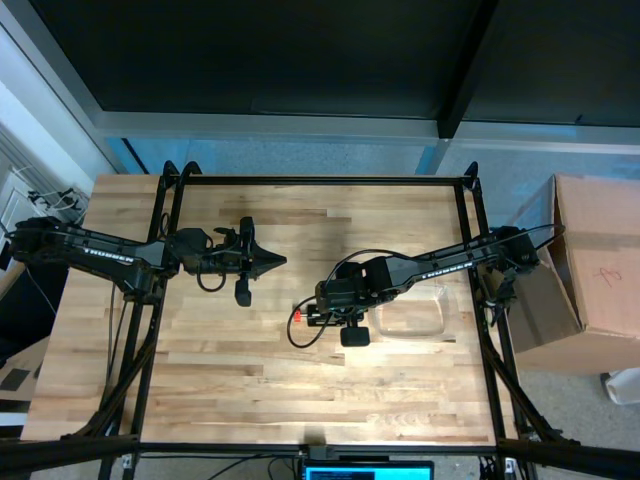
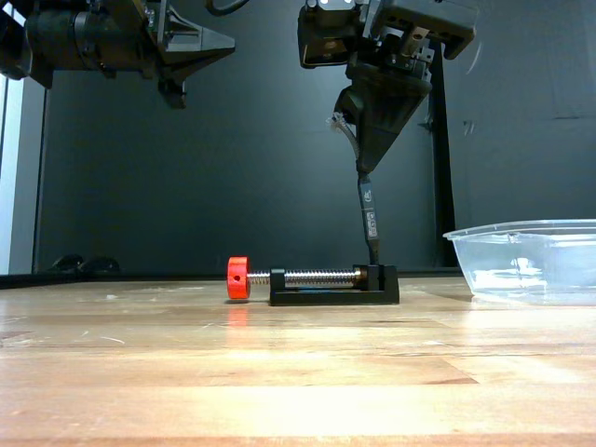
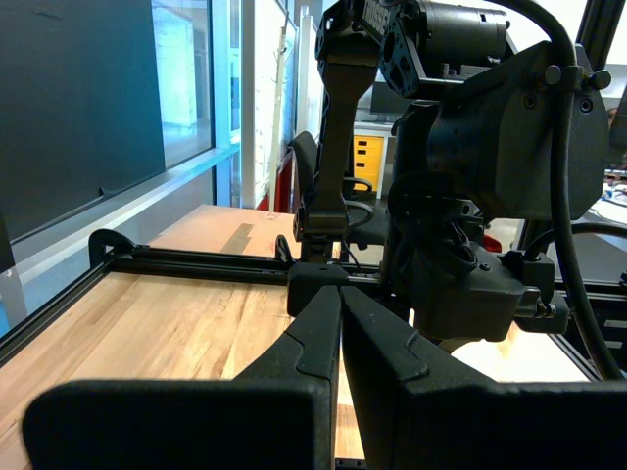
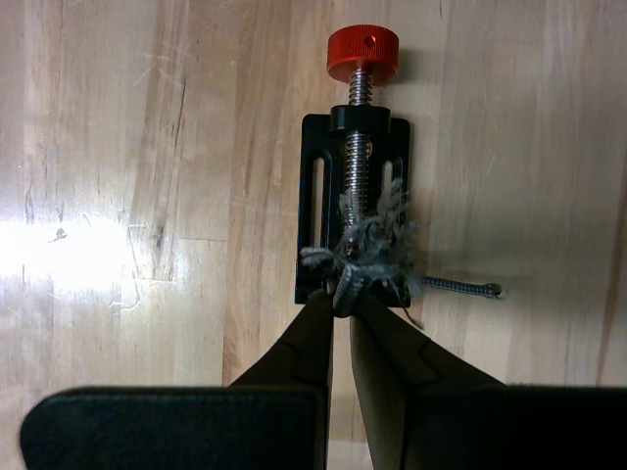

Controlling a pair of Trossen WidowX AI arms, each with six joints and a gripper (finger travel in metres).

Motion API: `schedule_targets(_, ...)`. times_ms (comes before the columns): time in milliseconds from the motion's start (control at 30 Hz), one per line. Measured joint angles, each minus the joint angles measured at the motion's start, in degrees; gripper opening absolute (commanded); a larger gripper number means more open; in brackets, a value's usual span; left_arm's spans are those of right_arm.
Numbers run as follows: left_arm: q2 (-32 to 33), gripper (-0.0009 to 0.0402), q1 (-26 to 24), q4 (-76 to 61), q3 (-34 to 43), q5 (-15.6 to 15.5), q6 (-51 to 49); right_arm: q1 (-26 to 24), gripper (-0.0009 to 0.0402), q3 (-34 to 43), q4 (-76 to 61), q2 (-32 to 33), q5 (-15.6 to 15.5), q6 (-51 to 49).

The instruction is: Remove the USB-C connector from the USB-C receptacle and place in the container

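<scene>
The USB-C connector [image 2: 370, 212], a slim dark plug with a frayed grey cable stub [image 4: 364, 253], hangs nearly upright from my right gripper [image 2: 365, 170], which is shut on its top end. Its lower tip meets the top of the black clamp block [image 2: 335, 285] that holds the receptacle; whether the tip is still inside I cannot tell. The clamp has a red knob [image 4: 362, 49]. The clear plastic container [image 2: 531, 265] stands just right of the clamp. My left gripper [image 1: 272, 262] hovers high over the table's left-middle, shut on nothing, with fingers [image 3: 315, 333] pressed together.
A black frame rail [image 1: 320, 181] runs along the table's far edge, with uprights at both sides. A cardboard box [image 1: 595, 270] sits off the table at the right. A small dark screw [image 4: 460, 286] lies on the wood beside the clamp.
</scene>
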Motion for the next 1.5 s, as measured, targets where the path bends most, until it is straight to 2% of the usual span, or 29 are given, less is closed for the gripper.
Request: schedule_targets(1500, 0.0, 0.0, 0.0, 0.07, 0.0, 0.02, 0.02, 0.76, 0.0, -0.35, -3.39, -0.39, -0.04, 0.42)
